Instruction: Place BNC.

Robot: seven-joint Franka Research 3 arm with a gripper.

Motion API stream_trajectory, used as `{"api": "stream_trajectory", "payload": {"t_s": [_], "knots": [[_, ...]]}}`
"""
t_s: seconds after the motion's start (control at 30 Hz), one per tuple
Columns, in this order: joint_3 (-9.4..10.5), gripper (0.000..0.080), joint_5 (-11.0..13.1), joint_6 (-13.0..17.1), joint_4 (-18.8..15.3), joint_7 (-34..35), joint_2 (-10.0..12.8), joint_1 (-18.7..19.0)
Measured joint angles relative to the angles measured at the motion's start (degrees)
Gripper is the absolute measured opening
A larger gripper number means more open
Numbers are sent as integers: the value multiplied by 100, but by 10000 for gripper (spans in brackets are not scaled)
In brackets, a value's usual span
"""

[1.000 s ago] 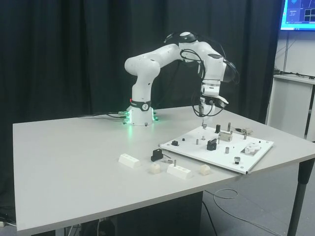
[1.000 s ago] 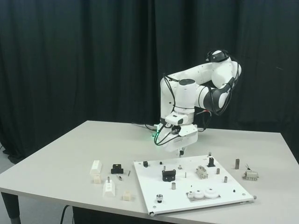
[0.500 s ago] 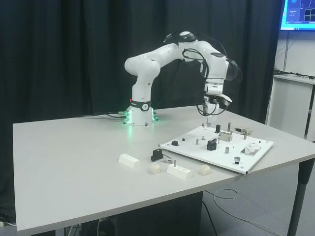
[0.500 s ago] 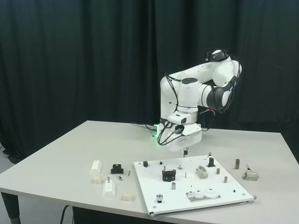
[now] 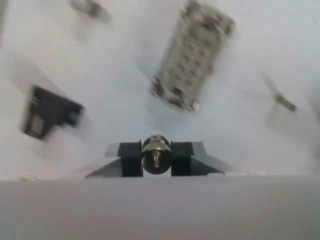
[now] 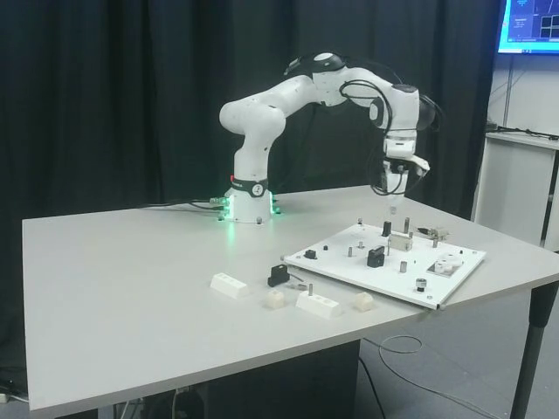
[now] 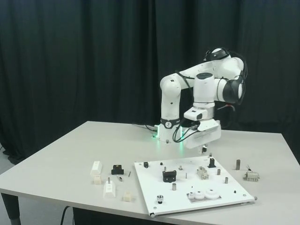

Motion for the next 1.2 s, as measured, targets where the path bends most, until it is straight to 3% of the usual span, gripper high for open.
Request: {"api": "stream_trajectory", "payload": {"t_s": [0.37,0.6,0.87,1.2], "knots": [[-2,117,-37,-51,568,1445,1,406],[120,117,-62,-34,1050,2154,10,441],[443,117,-61,173,1700,2779,33,224],[938,117,-65,320,2537,3462,122,-333]]}}
